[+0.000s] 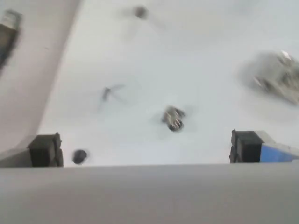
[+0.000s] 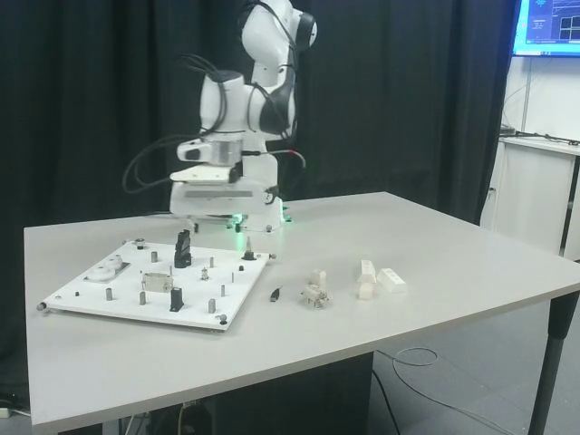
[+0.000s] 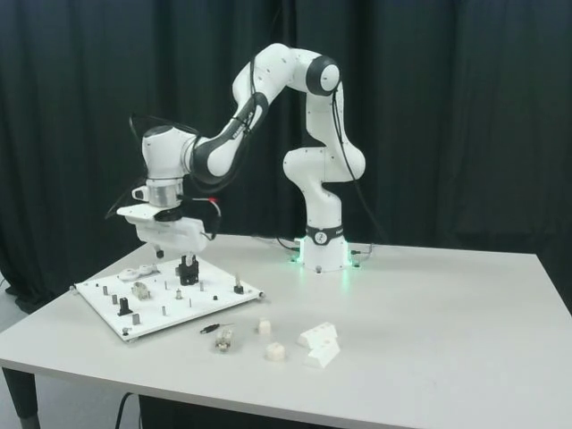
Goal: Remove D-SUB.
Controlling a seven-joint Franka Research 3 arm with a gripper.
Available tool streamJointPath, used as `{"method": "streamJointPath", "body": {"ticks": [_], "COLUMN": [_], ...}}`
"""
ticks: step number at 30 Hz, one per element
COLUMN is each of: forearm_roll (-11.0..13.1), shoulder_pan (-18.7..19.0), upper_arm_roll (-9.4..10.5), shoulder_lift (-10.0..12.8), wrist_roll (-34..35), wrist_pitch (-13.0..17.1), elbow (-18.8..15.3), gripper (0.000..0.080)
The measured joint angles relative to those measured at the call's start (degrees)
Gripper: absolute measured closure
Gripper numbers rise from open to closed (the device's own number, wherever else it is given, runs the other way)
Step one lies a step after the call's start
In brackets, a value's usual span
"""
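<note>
Loose on the grey table (image 2: 435, 299): four white blocks (image 2: 391, 279), one small metal part (image 2: 314, 294), one black plug (image 2: 275, 293). One white board (image 2: 237, 301) carries the one D-SUB (image 2: 156, 282), apparently not yet removed. One gripper (image 1: 145, 148) hovers above, fingers spread and empty; removal remains undone.

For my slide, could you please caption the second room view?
White arm holds its tool above the white board.
</note>
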Motion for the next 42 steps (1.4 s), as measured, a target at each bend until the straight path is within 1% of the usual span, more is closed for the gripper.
{"method": "streamJointPath", "body": {"ticks": [6,10,19,24,27,33,39,42], "forearm_roll": [0.0,0.0,0.1,1.0,1.6,3.7,5.1,5.3], "shoulder_pan": [-0.1,-0.2,-1.7,-2.9,-3.5,-4.7,-5.2,-5.2], "upper_arm_roll": [-3.44,-5.28,-7.87,-8.77,-9.15,-9.43,-9.47,-9.46], "shoulder_lift": [-0.1,-0.1,-0.1,-0.1,-0.1,-0.1,-0.1,-0.1], "wrist_roll": [3.6,6.0,11.0,12.8,13.0,13.0,13.0,13.0], "wrist_pitch": [-2.8,-4.6,-8.0,-9.2,-9.2,-9.2,-8.5,-7.8], "elbow": [-0.2,-0.3,-0.9,-1.9,-2.6,-4.1,-5.6,-6.3], "gripper": [0.0003,0.0003,0.0003,0.0003,0.0003,0.0003,0.0003,0.0003]}}
